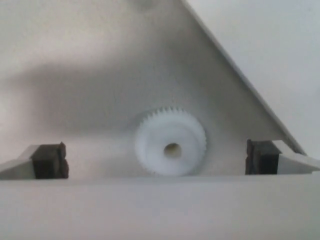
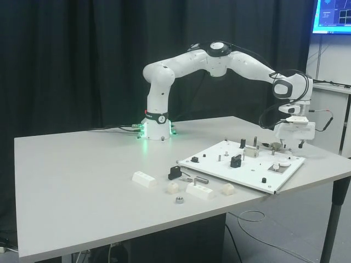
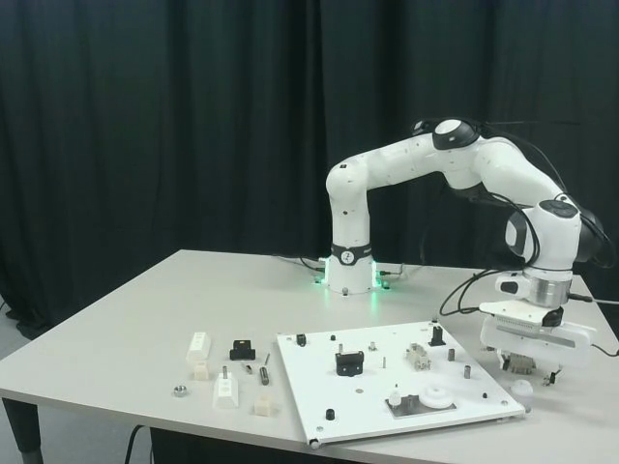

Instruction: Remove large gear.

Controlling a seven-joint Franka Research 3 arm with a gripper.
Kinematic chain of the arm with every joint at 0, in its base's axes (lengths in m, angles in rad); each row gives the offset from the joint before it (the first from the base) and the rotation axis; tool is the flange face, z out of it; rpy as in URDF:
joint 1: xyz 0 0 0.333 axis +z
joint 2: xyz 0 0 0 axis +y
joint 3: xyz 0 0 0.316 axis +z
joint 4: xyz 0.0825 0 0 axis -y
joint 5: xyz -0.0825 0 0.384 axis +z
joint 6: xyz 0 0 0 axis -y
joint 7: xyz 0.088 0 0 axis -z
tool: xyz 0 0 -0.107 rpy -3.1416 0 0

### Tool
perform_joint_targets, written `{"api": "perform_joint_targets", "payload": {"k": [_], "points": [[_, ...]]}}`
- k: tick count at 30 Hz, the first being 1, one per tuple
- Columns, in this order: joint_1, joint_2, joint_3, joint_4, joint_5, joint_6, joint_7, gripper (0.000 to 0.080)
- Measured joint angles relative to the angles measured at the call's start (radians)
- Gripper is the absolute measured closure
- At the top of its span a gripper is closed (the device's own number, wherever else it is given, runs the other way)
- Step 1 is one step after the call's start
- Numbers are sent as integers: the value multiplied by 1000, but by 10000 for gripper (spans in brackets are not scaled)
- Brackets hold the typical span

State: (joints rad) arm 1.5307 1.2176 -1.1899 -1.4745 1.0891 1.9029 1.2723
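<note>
The pincer (image 1: 155,161) was seen spread wide w/ nothing held, its black pads (image 1: 50,161) standing well apart either side of the large gear (image 1: 170,141) in the wrist view. The gear lay flat on the white board (image 2: 219,164) near the board's corner, by the bench (image 2: 82,175) edge; in the second room view it (image 3: 437,396) sat on the board beside the pincer (image 3: 527,365), which hung just off that corner. Step judged: approach/alignment, grasp not yet made. Next move calls for centring over the gear, lowering till the pads bracket the teeth, closing, then a straight lift off whatever it is seated on.
</note>
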Motion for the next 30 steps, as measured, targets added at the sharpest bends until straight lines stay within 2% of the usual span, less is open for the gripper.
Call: {"api": "perform_joint_targets", "payload": {"k": [12,24,30], "points": [[-1,-13,-21,0,0,-8,0,7],[-2,-13,-23,0,-2,-9,36,3],[-2,-13,-23,2,-51,-9,-28,3]]}}
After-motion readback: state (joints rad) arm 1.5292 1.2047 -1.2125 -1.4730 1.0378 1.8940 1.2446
